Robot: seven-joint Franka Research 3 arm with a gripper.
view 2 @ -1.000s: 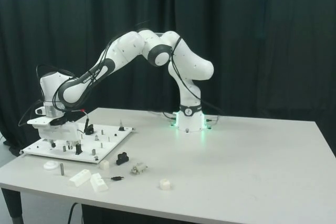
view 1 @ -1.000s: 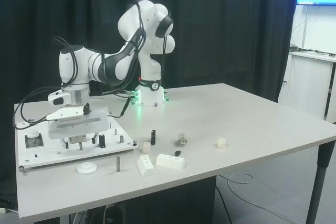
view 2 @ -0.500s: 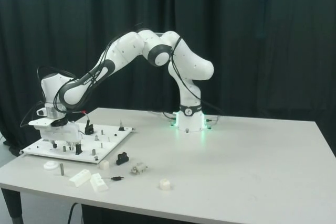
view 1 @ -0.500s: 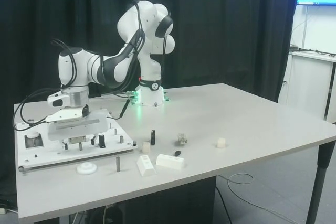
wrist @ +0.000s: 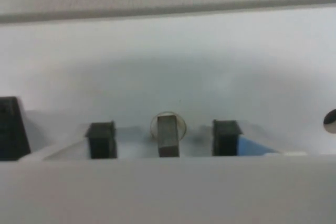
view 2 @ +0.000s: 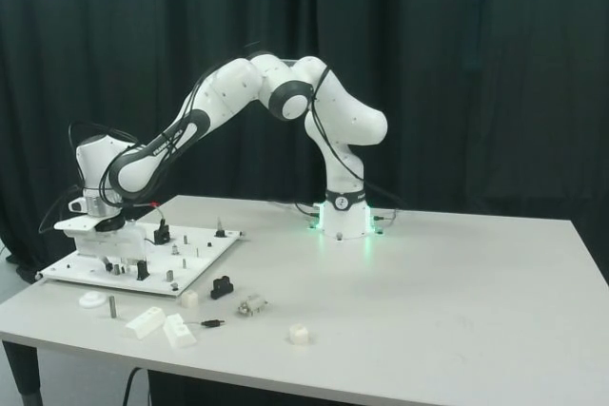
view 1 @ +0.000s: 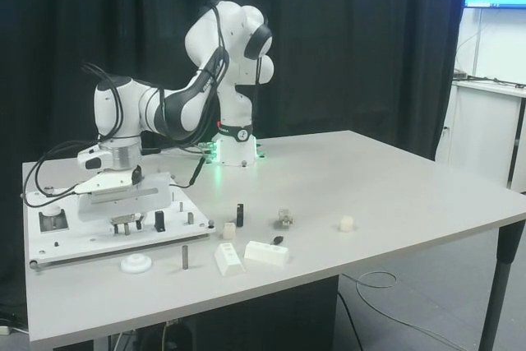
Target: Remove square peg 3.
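At the near edge of the grey table point(view 1: 394, 195) lie loose parts: a white disc point(view 1: 136, 264), an upright grey pin point(view 1: 186, 257) and two white blocks point(view 1: 229, 259), all well apart from the work; none bears on the coming move.

Behind them sits the white board point(view 1: 57, 244), flat on the table; the gripper point(view 1: 125, 221) hangs just above its middle, pointing straight down.

From the wrist view, square peg 3 point(wrist: 168, 140) stands upright in its round seat in the board; its long axis runs vertical, in line with the gripper's point(wrist: 163, 140) own approach; it lies between the two black fingertips point(wrist: 101, 141), close to centred; a clear gap shows on either side of it; the jaws stand wide and grip nothing.

Judgement: the peg is not yet removed; the deciding relation is already good, since the peg sits directly under the claw and on its closing line; the next move calls for a squeeze across the peg's flat sides, then a straight pull upward along its axis; any sideways drag may bind it in the seat.

Farther back, the arm base point(view 1: 234, 144) shows a green light; beyond it hangs a black curtain point(view 1: 370, 39).
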